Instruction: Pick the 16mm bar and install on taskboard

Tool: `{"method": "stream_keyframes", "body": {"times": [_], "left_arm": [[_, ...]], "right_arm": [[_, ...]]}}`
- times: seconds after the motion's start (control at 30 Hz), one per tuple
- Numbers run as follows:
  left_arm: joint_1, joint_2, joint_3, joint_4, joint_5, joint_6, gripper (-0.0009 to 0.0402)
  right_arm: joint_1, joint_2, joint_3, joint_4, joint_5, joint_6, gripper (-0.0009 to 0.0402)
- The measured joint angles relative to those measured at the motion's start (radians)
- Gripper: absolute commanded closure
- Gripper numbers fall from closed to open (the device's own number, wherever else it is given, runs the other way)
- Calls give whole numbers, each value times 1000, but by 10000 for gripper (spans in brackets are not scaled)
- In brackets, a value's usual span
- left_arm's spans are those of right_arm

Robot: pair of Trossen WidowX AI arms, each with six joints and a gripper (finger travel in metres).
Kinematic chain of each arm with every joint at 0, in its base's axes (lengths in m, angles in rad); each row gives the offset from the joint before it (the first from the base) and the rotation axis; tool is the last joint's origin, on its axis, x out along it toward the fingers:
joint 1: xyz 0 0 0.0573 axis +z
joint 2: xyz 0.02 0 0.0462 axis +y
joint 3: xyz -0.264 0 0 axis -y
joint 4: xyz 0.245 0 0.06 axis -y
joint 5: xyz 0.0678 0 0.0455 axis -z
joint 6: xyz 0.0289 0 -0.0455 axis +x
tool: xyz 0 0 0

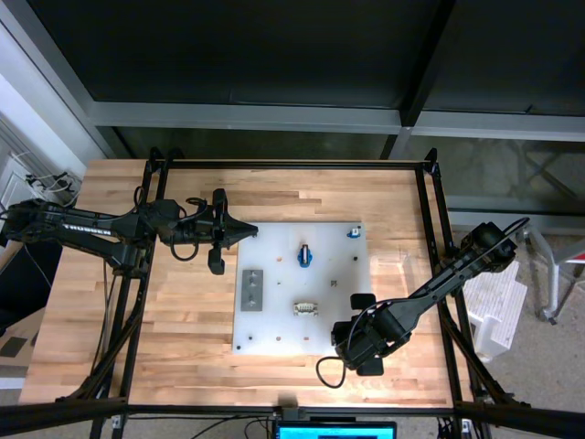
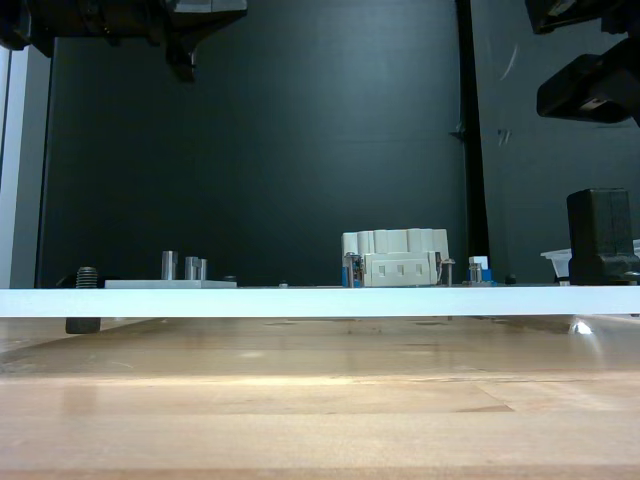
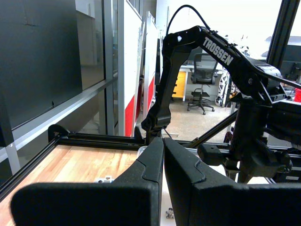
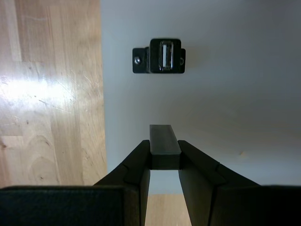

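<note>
Over the near right corner of the board (image 1: 274, 265), the right hand (image 4: 164, 151) is clenched on the bar (image 4: 164, 136). The bar is a short dark piece. It is pinched between the two fingers (image 4: 136, 165) at its near end and sticks out past their tips, in line with the hand. It points down at the board's white face, but whether its far end touches the board cannot be told. In the right wrist view bare board lies under the bar, which is in no seat. A black USB socket (image 4: 165, 55) is fixed to the board a little beyond its end. The board's edge runs just beside the hand, with the wooden tabletop (image 1: 183, 320) past it. The right arm slants in from the right of the board.

At the board's far left corner, the left hand (image 3: 163, 141) is held level, well above the board, pointing across it toward the right arm. It is clenched flat on itself and holds nothing.

On the board, a grey block (image 1: 251, 291) with upright pegs sits near the left edge. A white connector (image 1: 305, 309) stands near the near edge. A blue part (image 1: 304, 256) stands in the middle, toward the far edge. All three are well apart from the bar.
</note>
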Motion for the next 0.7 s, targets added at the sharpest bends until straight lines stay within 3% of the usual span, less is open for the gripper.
{"method": "stream_keyframes", "body": {"times": [0.7], "left_arm": [[0,0,0,0,0,0,393]], "right_arm": [[3,-1,-23,31,-1,14,393]]}}
